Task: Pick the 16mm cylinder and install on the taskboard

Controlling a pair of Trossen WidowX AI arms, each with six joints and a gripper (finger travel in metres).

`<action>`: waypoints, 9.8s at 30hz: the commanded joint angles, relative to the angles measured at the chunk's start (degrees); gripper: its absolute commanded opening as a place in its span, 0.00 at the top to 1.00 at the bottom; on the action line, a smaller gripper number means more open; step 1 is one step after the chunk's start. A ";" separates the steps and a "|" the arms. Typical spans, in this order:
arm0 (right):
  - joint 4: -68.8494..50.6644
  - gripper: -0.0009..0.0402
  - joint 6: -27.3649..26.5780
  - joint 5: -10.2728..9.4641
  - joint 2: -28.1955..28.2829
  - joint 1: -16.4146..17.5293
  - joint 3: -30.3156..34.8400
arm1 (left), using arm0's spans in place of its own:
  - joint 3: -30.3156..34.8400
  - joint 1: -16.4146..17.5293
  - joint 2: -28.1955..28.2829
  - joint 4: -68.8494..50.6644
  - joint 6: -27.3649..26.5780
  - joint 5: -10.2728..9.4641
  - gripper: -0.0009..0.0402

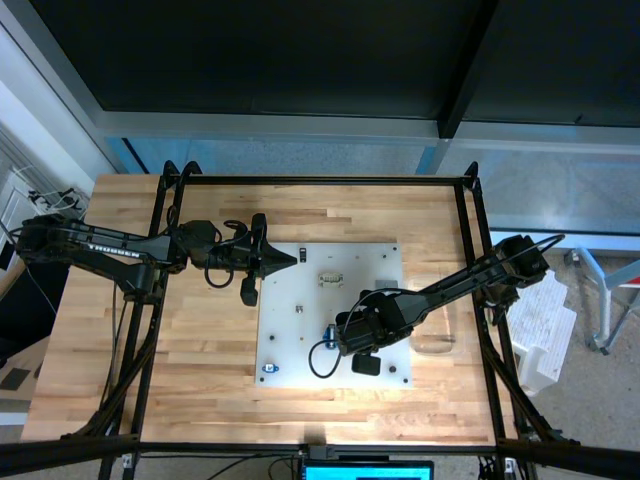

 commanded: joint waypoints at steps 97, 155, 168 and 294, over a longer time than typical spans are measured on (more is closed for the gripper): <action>15.98 0.98 0.52 8.90 -9.75 4.76 -14.58 | 0.02 0.02 0.00 0.02 0.02 0.00 0.98; 14.78 0.38 -7.56 7.28 -16.06 -0.11 -14.56 | 0.02 0.00 0.00 0.02 0.02 0.00 0.98; 14.49 0.54 -20.68 -0.20 -30.60 -12.04 -14.16 | 0.02 0.00 0.02 0.00 0.02 0.00 0.98; 72.35 0.98 -26.40 -6.47 -44.85 -21.77 -40.37 | 0.02 0.02 0.00 0.02 0.02 0.00 0.98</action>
